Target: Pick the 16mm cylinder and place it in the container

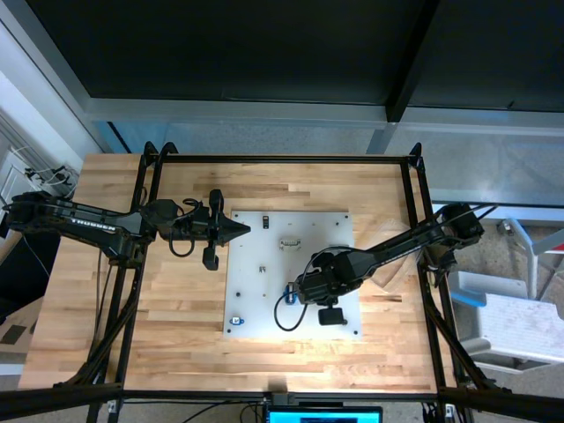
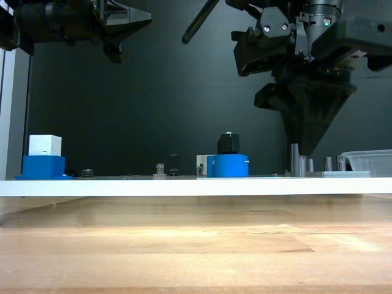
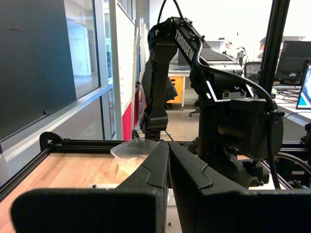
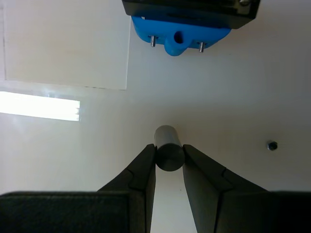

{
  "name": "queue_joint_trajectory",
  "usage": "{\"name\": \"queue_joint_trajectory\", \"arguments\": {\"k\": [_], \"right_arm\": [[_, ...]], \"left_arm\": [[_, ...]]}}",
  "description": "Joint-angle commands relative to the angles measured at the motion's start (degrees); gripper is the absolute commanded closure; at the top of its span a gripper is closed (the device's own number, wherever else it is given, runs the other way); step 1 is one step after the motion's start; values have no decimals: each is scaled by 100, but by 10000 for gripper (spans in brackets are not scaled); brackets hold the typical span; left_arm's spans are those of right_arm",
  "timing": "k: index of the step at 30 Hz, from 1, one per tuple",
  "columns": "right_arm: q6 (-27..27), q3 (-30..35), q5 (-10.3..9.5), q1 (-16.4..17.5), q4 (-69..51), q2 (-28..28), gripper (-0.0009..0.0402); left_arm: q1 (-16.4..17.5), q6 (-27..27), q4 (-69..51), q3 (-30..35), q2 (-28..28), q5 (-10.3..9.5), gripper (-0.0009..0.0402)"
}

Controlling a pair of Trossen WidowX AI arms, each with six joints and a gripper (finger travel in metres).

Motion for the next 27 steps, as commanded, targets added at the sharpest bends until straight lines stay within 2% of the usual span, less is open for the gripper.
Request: {"name": "queue_joint_trajectory", "arguments": {"k": [1, 9, 15, 17, 27], "right_arm": [[0, 2, 11, 2, -114, -138, 361], [4, 2, 15, 0, -431, -540, 362], [22, 2, 107, -7, -748, -944, 361], [114, 2, 214, -13, -922, -1084, 361], [610, 0, 208, -258, -1766, -1816, 361]], "left_arm": [[0, 2, 0, 2, 0, 2, 393], [2, 0, 0, 2, 0, 2, 393], [0, 0, 0, 2, 0, 2, 393], [0, 2, 0, 2, 0, 2, 393], [0, 0, 0, 2, 0, 2, 393]]}}
